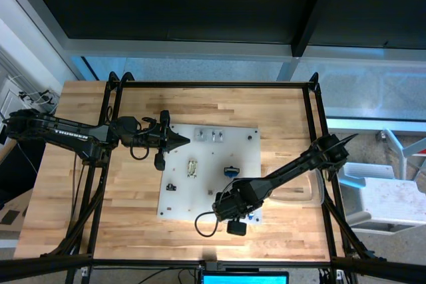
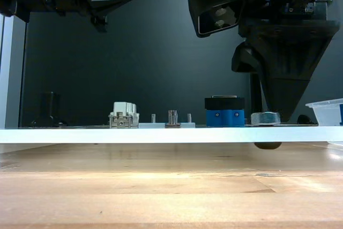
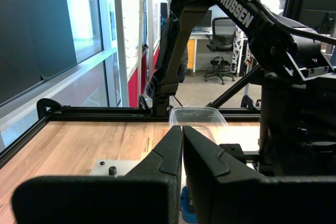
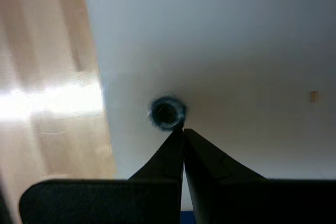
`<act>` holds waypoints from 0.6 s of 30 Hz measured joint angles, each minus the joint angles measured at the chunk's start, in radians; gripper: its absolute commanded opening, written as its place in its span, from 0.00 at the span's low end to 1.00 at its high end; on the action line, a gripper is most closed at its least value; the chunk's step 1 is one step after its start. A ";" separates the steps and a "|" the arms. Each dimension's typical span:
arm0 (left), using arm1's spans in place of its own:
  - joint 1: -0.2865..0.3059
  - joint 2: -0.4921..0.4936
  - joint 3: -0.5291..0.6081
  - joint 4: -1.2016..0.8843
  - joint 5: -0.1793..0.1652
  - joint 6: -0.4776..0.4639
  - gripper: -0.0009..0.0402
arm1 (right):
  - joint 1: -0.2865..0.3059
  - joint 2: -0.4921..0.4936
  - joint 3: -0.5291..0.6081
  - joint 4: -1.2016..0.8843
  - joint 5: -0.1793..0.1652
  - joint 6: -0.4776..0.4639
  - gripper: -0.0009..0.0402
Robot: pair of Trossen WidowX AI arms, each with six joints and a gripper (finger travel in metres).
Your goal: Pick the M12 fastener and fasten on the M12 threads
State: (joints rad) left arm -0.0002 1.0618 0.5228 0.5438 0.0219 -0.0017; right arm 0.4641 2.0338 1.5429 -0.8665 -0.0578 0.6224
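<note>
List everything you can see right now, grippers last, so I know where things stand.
Table: one, light wood, under everything.
Task board: one, white, mid-table.
M12 nut: one, silver, board's near right edge, seemingly run down on its stud.
Blue-and-black part: one, on the board beyond the nut.
Connector: one, cream, board's left-centre.
Silver post: one, mid-board.
Clear container: one, right of the board.
Left gripper: black, shut, raised over the board's far left.
Right gripper: black, shut, tips at the nut's edge.
</note>
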 measured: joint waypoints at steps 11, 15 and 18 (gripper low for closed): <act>0.000 0.000 0.000 0.000 0.000 0.000 0.02 | 0.000 -0.024 0.002 -0.014 -0.066 -0.010 0.02; 0.000 0.000 0.000 0.000 0.000 0.000 0.02 | 0.002 -0.024 0.002 -0.010 -0.065 -0.003 0.02; 0.000 0.000 0.000 0.000 0.000 0.000 0.02 | 0.003 -0.024 0.002 -0.010 -0.023 0.006 0.02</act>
State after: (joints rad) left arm -0.0002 1.0618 0.5224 0.5434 0.0216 -0.0021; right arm 0.4671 2.0094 1.5448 -0.8768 -0.0803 0.6281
